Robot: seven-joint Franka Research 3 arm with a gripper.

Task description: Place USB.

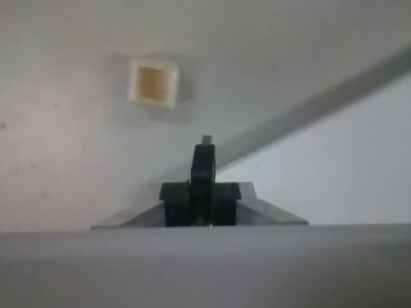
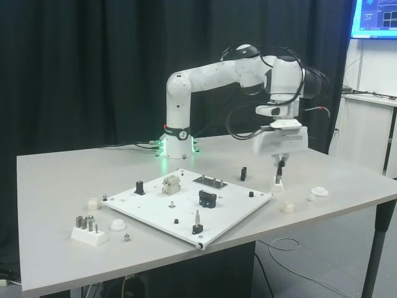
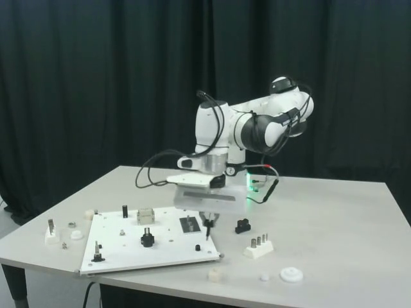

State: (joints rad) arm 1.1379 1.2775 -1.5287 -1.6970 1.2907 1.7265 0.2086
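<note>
Hand (image 1: 203,192) closed on the black USB (image 1: 203,163); plug tip points down past the fingertips. Wrist view shows it above bare tabletop (image 1: 64,160), just off the edge of the white board (image 1: 347,173). A small white square block (image 1: 153,81) lies on the tabletop nearby. In the first room view the hand (image 2: 280,162) hangs low over the tabletop beside the board's (image 2: 186,208) corner, near a small white stand (image 2: 278,184).

Step in hand, as judged: carrying the USB to its socket. Which fixture on the board takes it cannot be told from here. To do it well: keep the plug vertical, line up squarely over the slot before descending, lower slowly, release only once seated. Risk: a tilted plug catches the slot rim.

Writing: none legible on parts or board. The screen (image 2: 376,18) at the room's edge shows marks too small to read.
</note>
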